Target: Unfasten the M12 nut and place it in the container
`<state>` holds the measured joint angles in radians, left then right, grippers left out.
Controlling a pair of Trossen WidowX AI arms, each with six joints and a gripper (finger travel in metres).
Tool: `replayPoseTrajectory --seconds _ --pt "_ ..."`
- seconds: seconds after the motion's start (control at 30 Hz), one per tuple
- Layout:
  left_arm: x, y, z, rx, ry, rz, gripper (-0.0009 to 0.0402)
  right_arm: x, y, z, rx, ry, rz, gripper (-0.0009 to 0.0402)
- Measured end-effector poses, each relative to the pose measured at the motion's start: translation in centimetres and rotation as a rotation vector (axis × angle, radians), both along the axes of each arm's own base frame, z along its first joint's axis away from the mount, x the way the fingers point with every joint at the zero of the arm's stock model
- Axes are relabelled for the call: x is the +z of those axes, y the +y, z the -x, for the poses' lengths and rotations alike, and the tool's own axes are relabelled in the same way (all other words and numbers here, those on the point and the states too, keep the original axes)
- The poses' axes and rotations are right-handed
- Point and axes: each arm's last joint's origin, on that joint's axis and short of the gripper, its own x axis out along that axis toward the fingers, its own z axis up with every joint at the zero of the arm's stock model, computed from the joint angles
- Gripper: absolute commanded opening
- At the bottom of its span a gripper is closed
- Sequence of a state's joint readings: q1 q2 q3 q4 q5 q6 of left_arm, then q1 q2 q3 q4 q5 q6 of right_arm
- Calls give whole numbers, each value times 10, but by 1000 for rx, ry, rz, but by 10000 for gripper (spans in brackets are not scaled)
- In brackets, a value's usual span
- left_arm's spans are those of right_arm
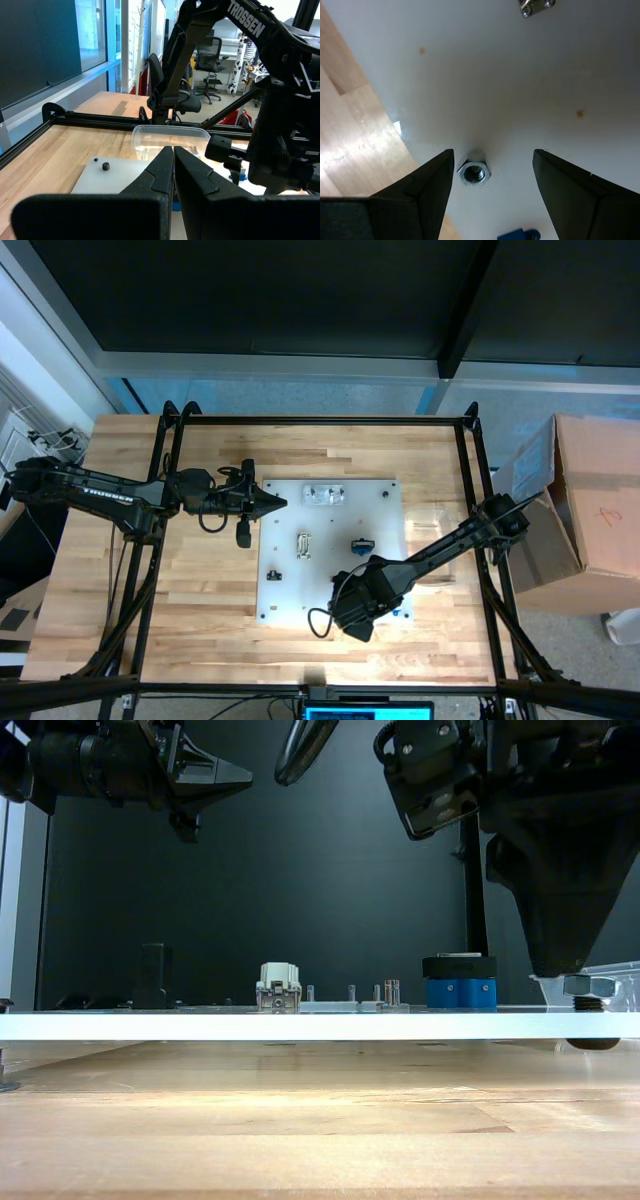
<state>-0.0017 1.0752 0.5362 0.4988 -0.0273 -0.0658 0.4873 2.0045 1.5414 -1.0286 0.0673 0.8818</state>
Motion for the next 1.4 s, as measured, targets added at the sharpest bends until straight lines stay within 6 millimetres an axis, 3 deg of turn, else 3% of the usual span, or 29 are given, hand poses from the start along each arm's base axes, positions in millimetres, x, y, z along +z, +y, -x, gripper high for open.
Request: replayPoseTrajectory --seconds 0.27,0.53,0.67,1.4 --pt "0 0 0 0 1 0 0 -13 0 2 2 -12 -16 149" --pt "0 0 0 0 0 0 0 -14 0 2 15 -13 -24 -7" --pt "0 0 0 0 0 0 0 -14 -1 2 26 -19 -9 13" --pt "0 0 0 0 0 0 0 -12 -1 -2 57 -57 -10 0"
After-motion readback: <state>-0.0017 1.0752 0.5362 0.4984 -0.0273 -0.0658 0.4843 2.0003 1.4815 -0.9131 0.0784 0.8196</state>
